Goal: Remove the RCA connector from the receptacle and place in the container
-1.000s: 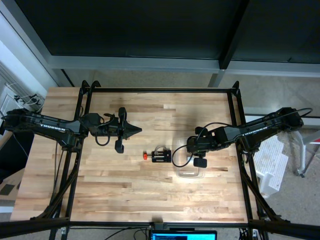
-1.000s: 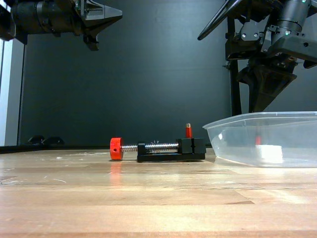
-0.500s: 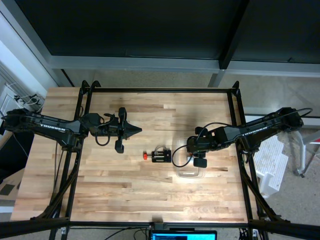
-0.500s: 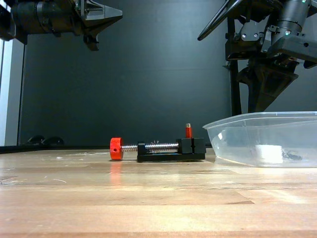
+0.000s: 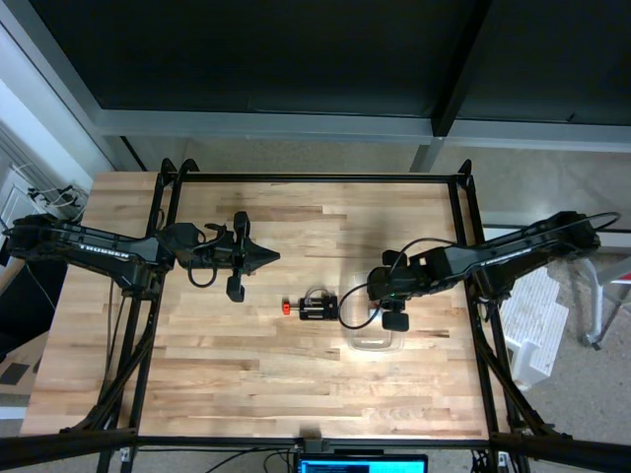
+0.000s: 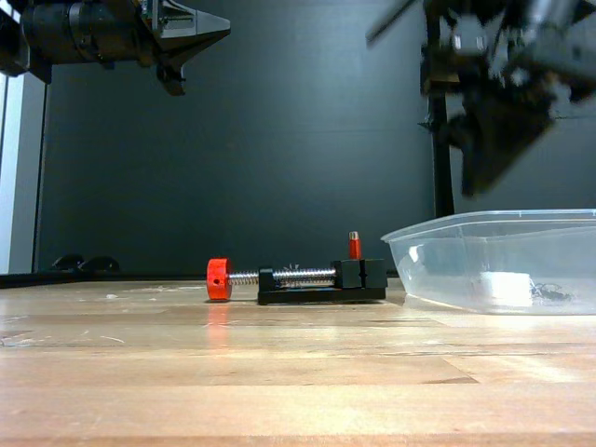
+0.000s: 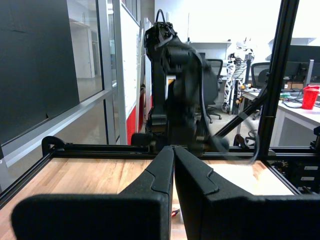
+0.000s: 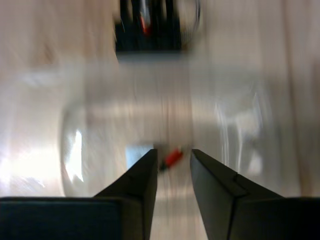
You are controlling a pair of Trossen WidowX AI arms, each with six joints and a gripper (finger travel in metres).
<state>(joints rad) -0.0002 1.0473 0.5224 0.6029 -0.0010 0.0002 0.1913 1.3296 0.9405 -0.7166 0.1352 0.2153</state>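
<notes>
Well left of the container (image 6: 447, 228), our left tool (image 7: 173, 148) hangs clenched and empty, parked out of the way. The receptacle (image 6: 321, 279) sits just left of the container. Inside it lies the RCA connector (image 8: 171, 158), beneath our right tool (image 8: 174, 151), whose fingers stand apart. We judge it has let go.
</notes>
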